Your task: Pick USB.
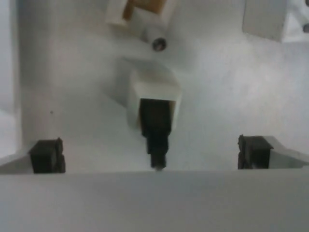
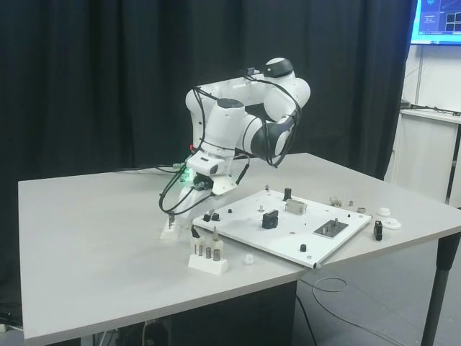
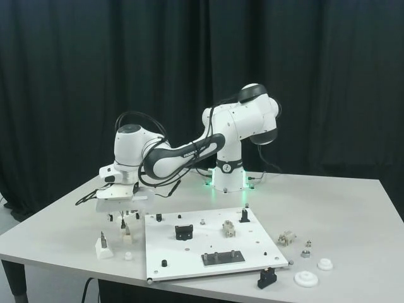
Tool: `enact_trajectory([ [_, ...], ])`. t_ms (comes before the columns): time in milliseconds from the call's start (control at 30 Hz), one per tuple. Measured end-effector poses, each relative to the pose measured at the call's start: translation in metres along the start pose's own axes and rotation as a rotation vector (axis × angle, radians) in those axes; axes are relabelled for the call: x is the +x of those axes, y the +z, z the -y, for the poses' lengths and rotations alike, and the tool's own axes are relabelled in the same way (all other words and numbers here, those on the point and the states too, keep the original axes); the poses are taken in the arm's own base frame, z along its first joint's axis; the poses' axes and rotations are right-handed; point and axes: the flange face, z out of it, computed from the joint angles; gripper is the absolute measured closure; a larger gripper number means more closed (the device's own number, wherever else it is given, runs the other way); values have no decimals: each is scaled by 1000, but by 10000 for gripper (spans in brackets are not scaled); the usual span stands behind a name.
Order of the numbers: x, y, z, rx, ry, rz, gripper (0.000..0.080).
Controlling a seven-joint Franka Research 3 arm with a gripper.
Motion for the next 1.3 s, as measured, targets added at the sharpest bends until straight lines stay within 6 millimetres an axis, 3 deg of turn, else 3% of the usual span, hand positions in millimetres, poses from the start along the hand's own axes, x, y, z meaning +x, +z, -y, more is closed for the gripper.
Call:
enact_trajectory([
  [533,7,20,-10,13,-6,18,3],
  [1100,11,20,-8,19,-12,16,3],
  [1133,12,20,-8,19,-10,16,140],
  [1267,12,20,-8,19,-2,16,140],
  [1300,12,20,-8,19,-1,16,302],
])
